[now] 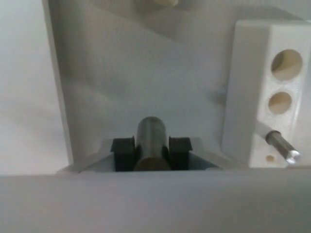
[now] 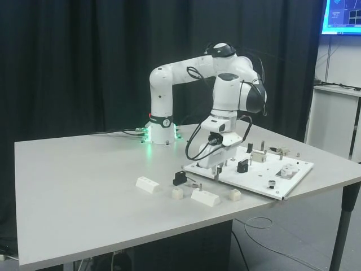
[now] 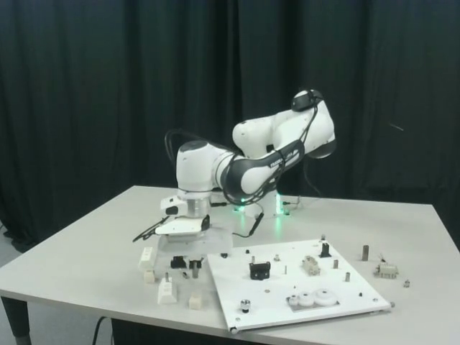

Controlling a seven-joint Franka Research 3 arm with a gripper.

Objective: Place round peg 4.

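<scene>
The round peg [image 1: 151, 138] sits between the two black fingertips of the gripper [image 1: 151, 154], which is pinching it on both sides, so we hold it firmly for now. In the wrist view the peg stands upright in the grip and hangs above the grey table [image 1: 146, 73]. It is not in any hole yet.

Near the peg, at about 3 o'clock in the wrist view, we see a white block [image 1: 272, 92] with two round holes and a smaller hole, and a thin metal pin [image 1: 282, 147] stands in the block near the small hole. In the second room view the gripper hovers over the small white blocks at the 9 o'clock side of the white board [image 3: 302, 287], just off its edge. The white arm [image 2: 186, 73] bends down from its base to this place.

We judge that the placing step is not finished. The main risk is a bad line-up: if the peg comes down a little beside the hole, it can hit the rim, tilt in the fingers or push the loose block away. The thin pin is close to the holes, so we could also knock it. We cannot tell which hole is meant for this peg.
</scene>
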